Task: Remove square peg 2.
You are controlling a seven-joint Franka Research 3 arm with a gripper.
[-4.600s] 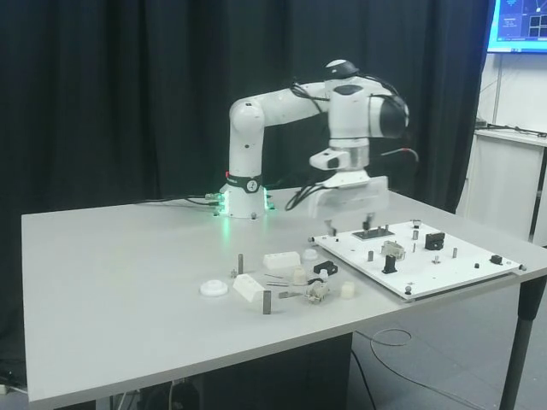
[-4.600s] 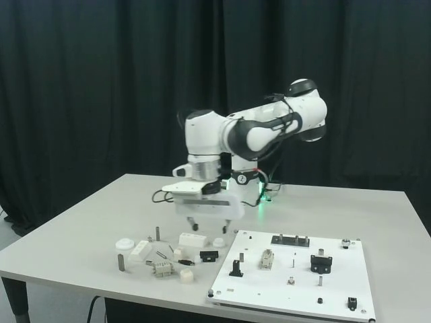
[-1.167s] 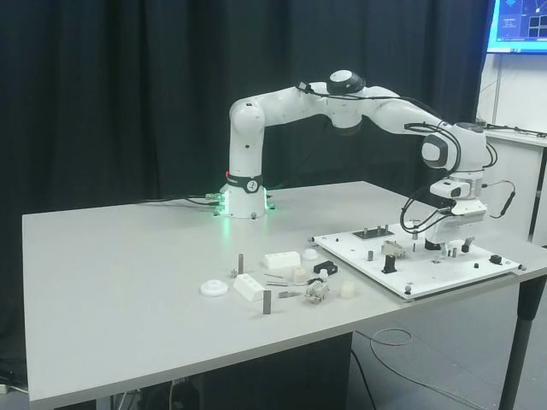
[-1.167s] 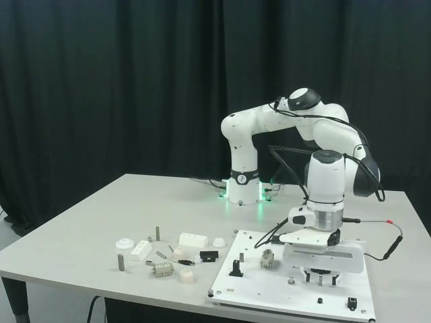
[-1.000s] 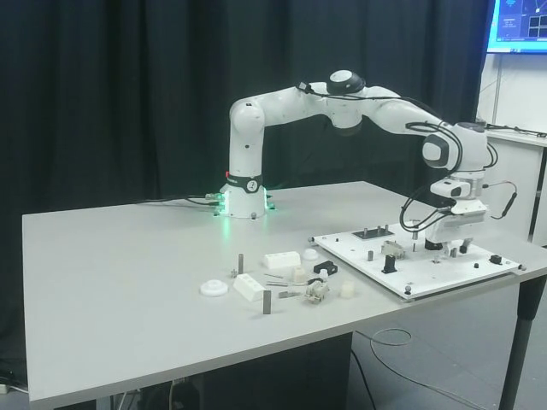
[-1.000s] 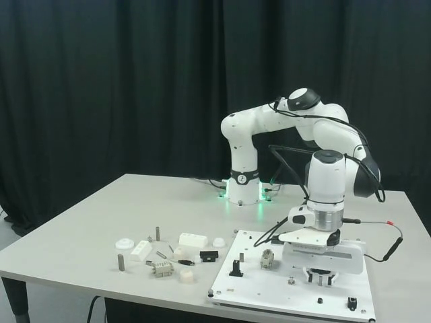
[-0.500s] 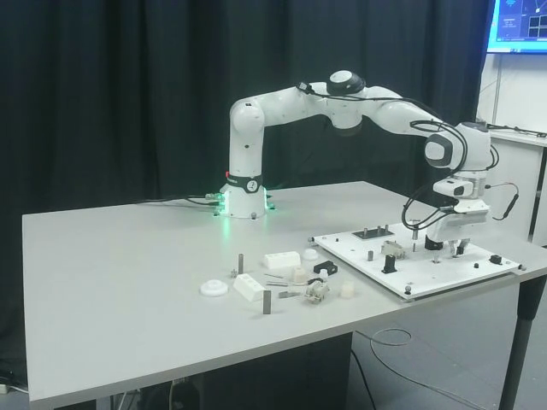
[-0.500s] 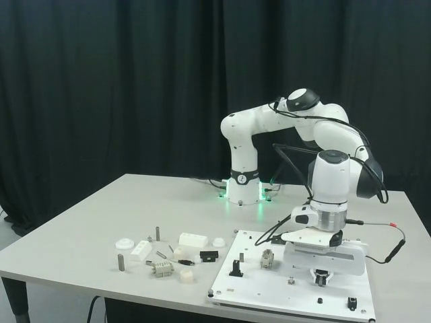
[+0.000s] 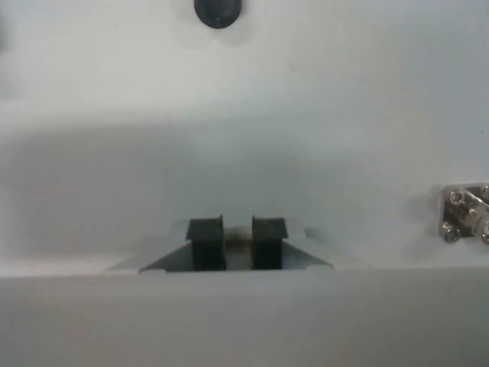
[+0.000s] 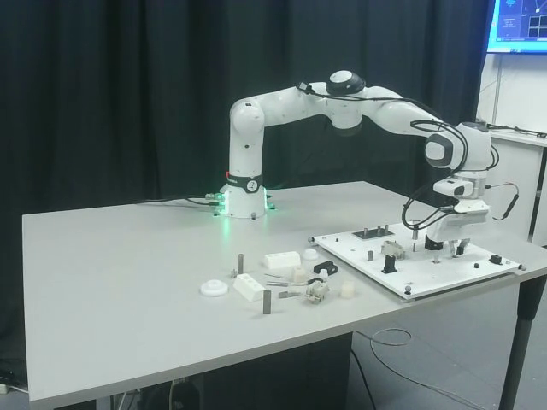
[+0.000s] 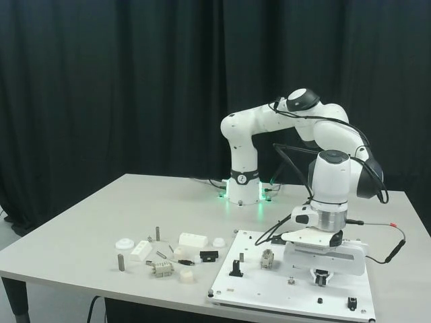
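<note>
Grey table (image 10: pixel 111 256), black curtain (image 11: pixel 101 81) | white board (image 11: pixel 256 286) under gripper (image 9: pixel 237 243) | wrist view alone: fingers (image 9: pixel 205 243) clamped on peg (image 9: pixel 238 246); metal connector (image 9: pixel 466 212) nearby

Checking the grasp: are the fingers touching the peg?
Touching. In the wrist view both black fingers press against the pale peg with no gap.

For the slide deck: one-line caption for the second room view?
White Franka arm reaching over the white assembly board, gripper lowered onto a peg on it, loose parts scattered on the grey table.
</note>
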